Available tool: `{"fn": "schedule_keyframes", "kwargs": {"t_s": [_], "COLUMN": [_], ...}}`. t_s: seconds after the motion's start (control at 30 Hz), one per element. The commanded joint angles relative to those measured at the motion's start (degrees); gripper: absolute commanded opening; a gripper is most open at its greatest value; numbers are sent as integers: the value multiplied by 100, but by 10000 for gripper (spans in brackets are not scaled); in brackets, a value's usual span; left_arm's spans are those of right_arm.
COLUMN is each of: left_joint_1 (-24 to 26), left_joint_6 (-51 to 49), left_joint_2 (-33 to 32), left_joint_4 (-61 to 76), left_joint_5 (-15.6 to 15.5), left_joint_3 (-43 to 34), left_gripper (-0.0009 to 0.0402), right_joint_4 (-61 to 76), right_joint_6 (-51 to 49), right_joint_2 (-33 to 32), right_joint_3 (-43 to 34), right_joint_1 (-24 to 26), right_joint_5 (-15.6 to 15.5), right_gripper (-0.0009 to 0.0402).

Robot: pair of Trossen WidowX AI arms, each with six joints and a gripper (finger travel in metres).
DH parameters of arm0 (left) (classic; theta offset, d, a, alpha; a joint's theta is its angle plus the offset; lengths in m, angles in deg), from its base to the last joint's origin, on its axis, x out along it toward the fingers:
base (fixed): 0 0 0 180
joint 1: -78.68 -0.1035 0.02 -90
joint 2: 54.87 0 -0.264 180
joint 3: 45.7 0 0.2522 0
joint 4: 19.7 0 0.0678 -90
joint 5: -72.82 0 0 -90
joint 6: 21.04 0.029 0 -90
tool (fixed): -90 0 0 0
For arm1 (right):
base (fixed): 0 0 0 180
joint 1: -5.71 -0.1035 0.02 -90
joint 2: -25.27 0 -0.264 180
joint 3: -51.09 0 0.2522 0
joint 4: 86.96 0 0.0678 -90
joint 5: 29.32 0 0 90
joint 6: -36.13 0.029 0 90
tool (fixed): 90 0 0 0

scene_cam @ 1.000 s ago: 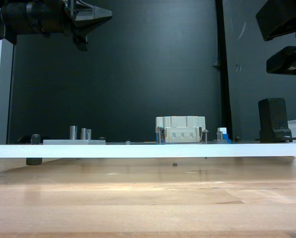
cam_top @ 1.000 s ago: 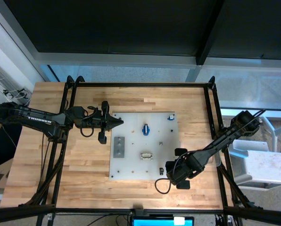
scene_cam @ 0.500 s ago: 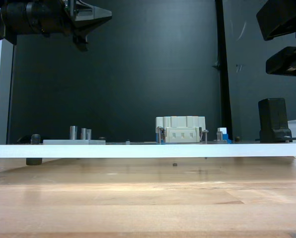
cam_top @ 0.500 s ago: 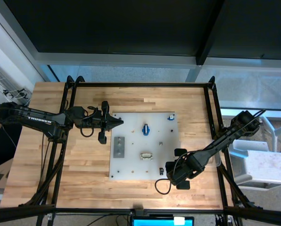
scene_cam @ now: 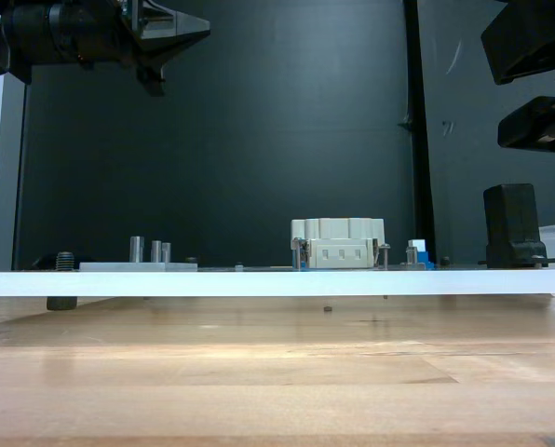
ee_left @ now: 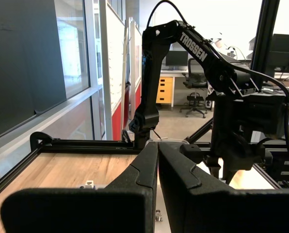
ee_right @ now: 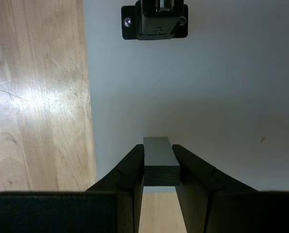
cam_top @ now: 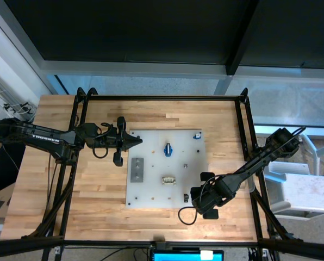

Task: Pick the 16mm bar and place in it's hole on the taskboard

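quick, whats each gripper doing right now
Left gripper: shut, empty, raised over the left edge of the white task board.
Right gripper: shut on the grey metal bar, above the board's near right corner.

The 16mm bar [ee_right: 161, 162] is a short grey metal block with square edges, clamped between the fingers of the right gripper [ee_right: 158, 148]. It is held up off the white taskboard [cam_top: 151, 163], above the board's near right corner, clear of any seat. The left gripper [cam_top: 136, 140], pinched closed, hangs well apart from it at the board's far left edge.
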Motion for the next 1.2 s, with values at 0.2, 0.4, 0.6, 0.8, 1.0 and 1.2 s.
{"fn": "schedule_keyframes", "kwargs": {"t_s": [0.2,0.4,0.6,0.8,1.0,1.2], "left_joint_1": [0,0,-2,0,0,0], "left_joint_6": [0,0,0,0,0,0], "left_joint_2": [-2,-2,0,0,-2,-2], "left_joint_4": [-2,-2,-2,-2,-2,-2], "left_joint_5": [2,2,2,2,2,2], "left_joint_3": [0,0,0,0,0,0], "left_gripper": [0,0,0,0,0,0], "right_joint_4": [-55,-234,-271,-278,-269,-175], "right_joint_6": [11,17,17,20,17,20], "right_joint_2": [4,4,4,4,28,92], "right_joint_3": [192,243,243,221,173,114], "right_joint_1": [0,0,2,2,4,11], "right_joint_5": [7,7,2,-2,-20,-20], "right_gripper": [1,2,22,69,134,192]}}
